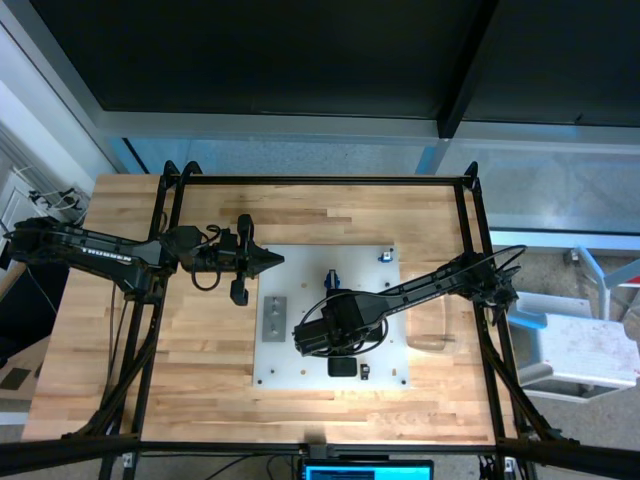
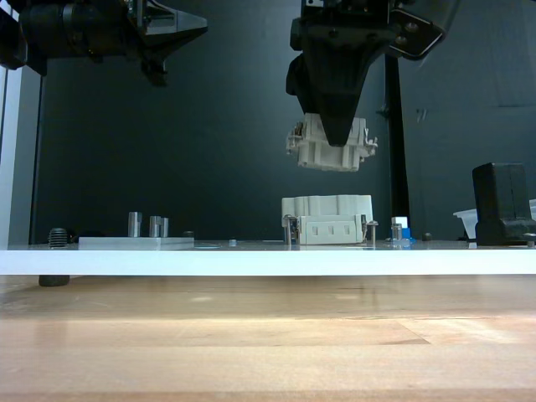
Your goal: Pick the HAN10E connector and install in the HAN10E hub
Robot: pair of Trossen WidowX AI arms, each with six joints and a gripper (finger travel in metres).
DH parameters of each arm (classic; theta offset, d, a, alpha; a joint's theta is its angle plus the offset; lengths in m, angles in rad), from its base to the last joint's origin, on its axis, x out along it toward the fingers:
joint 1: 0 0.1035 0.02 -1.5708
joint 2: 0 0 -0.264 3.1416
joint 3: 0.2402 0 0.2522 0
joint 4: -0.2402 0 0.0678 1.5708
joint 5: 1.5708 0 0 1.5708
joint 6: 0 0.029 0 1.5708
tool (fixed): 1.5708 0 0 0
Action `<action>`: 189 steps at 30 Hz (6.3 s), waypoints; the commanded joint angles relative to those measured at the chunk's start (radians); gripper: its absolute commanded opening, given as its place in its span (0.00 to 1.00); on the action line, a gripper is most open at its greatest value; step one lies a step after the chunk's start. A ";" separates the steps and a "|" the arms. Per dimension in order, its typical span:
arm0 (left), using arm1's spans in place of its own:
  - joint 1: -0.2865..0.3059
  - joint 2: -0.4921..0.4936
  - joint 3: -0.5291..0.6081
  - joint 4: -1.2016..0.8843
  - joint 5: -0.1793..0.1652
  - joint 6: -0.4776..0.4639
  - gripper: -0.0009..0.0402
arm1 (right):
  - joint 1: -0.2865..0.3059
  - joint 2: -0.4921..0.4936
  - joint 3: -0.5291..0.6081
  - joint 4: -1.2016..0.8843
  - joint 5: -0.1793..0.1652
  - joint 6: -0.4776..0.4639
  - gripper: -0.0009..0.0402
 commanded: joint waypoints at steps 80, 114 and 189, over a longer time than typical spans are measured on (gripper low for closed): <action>0.000 0.000 0.000 0.000 0.000 0.000 0.02 | -0.025 0.139 0.050 0.010 -0.048 -0.026 0.10; 0.000 0.000 0.000 0.000 0.000 0.000 0.02 | -0.023 0.131 0.050 0.019 -0.020 -0.026 0.46; 0.000 0.000 0.000 0.000 0.000 0.000 0.02 | 0.017 -0.003 0.050 0.009 -0.023 -0.026 0.74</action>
